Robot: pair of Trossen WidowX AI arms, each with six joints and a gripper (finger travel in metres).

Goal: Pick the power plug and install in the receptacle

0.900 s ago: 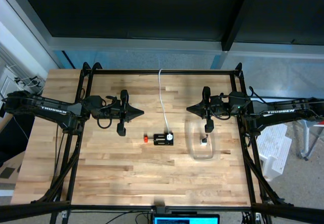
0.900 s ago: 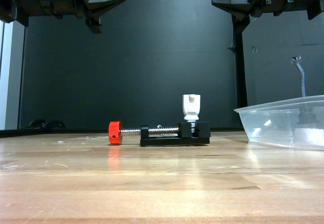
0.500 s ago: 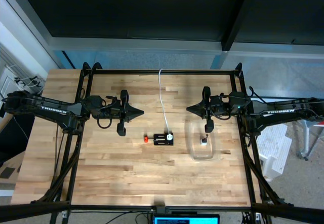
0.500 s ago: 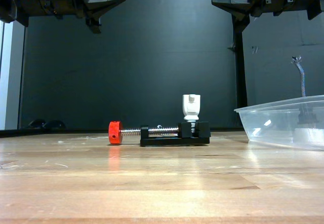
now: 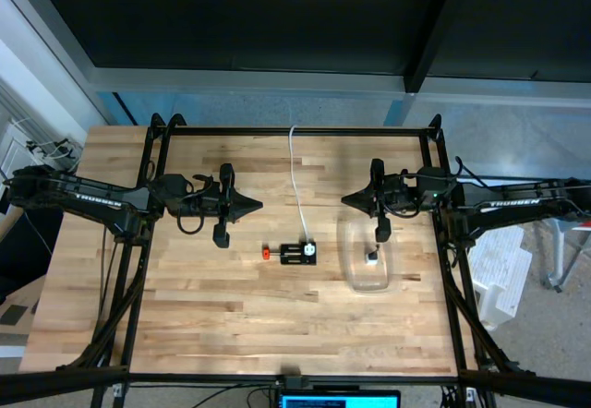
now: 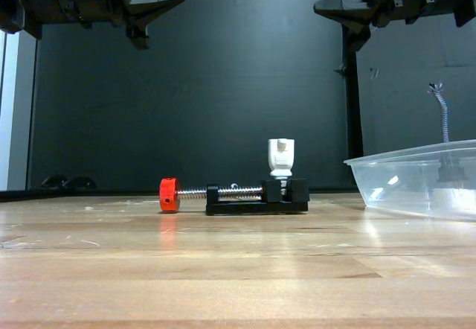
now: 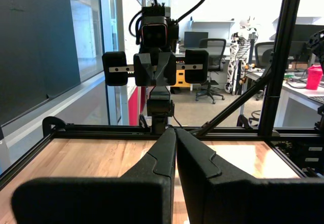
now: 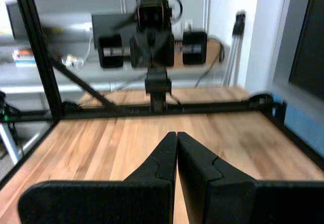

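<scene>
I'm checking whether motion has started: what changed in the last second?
The right hand, shut and empty, high over the table, has drawn back slightly toward its own side. The left hand, shut and raised opposite it, the power plug in the clear tray and the receptacle stayed put.

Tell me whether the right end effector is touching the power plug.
Apart. The low view shows the right end effector high in the air, the power plug down in the tray. The left end effector hangs high at left.
</scene>
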